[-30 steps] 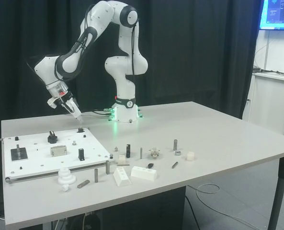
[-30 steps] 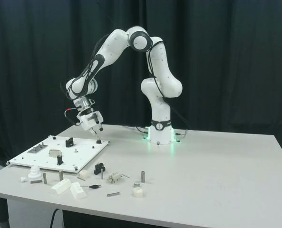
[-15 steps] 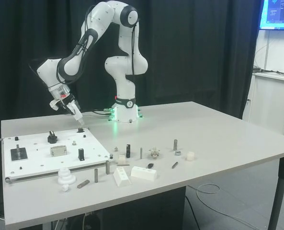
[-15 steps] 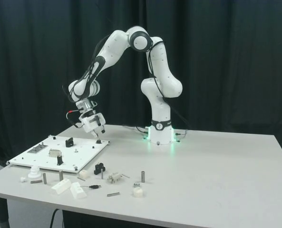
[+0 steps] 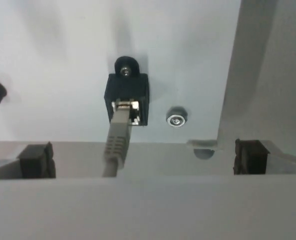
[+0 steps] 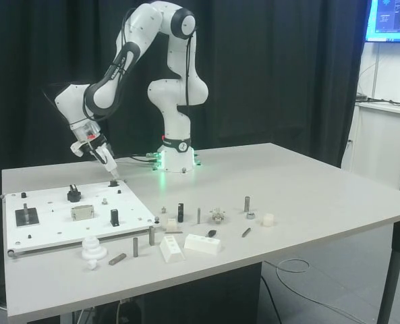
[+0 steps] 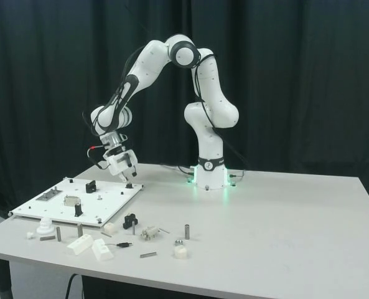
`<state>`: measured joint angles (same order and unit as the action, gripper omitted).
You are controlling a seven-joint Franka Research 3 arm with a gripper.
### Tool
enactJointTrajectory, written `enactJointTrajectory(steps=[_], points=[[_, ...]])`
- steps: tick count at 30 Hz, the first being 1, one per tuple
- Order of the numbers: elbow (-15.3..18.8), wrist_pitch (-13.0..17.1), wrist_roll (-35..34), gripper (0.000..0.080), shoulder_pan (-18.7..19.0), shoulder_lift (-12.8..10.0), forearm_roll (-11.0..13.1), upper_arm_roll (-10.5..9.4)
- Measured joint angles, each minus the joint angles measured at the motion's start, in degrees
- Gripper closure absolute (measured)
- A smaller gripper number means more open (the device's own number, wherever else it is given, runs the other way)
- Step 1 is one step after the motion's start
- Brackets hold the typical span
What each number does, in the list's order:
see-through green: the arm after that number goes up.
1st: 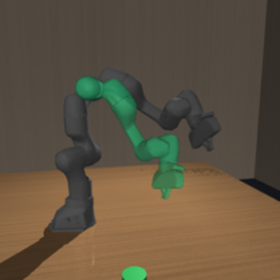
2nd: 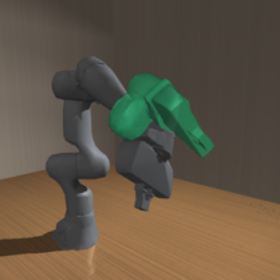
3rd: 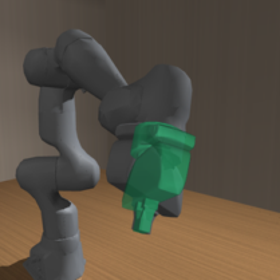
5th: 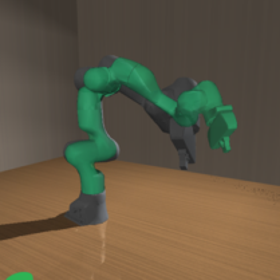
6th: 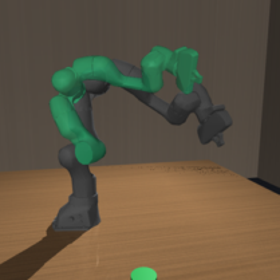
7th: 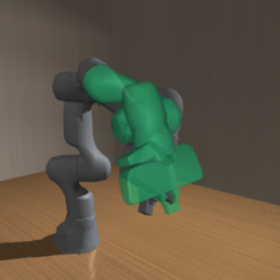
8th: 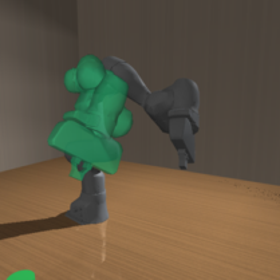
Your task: Remove Ethernet.
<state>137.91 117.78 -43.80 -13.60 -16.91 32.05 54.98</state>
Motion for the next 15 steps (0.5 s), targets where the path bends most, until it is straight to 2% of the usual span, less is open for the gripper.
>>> enactJointTrajectory(steps=[15], points=[[0.14, 0.74, 0.00, 0.0003, 0.73, -1.11, 1.54, -0.06]])
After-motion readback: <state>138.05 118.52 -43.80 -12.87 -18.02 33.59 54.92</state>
